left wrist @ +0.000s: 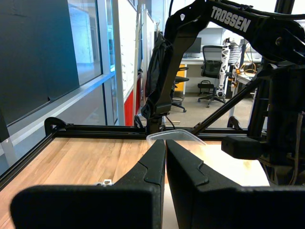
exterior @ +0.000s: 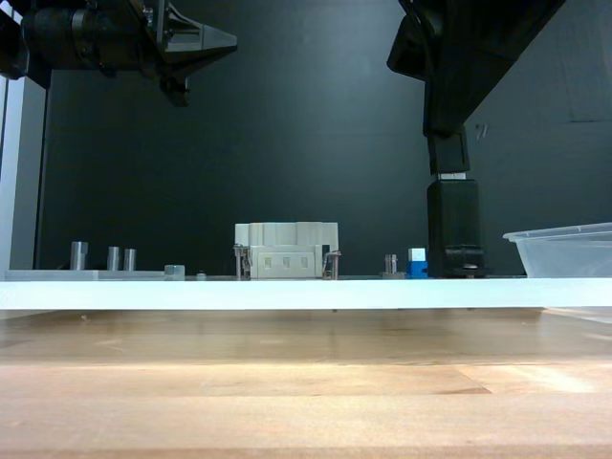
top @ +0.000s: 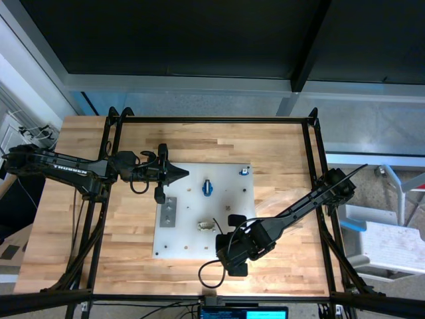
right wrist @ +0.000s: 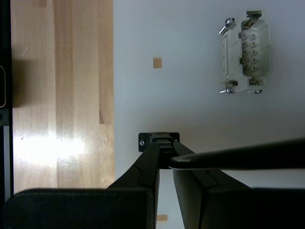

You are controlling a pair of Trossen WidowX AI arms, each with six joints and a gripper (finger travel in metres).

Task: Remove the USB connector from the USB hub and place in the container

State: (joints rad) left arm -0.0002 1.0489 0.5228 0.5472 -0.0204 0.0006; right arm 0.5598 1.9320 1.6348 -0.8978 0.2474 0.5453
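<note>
The right gripper [right wrist: 165,150] stands upright at about 5 o'clock on the flat white rectangular task board [top: 226,193], pointing straight down with its tips at the board surface. Its two black fingers are clamped on the small black USB connector [right wrist: 165,142], which is still seated in the tiny black squarish USB hub [right wrist: 147,140]. The hub sits on the board just beside the edge where the white meets the light wooden table [top: 292,153]. A blurred black strand runs from the fingers close past the right wrist camera; I cannot tell whether it is the connector's cable. From above, this gripper lies at about 4 o'clock from the silver-beige rectangular connector [top: 204,226] and is close to it without touching. The clear, colourless plastic container [exterior: 564,249] with rounded edges shows in the low view at 3 o'clock from the right gripper, apart from it and holding nothing that can be seen. The left gripper [top: 179,173] hangs level, high above the board's 10 o'clock corner, pointing toward 3 o'clock, with its fingers pressed together on nothing. The grey metal block with holes [top: 169,214] lies at 6 o'clock from it. The small blue upright part [top: 207,188] stands near the board's middle, at about 4 o'clock from the left gripper.
</note>
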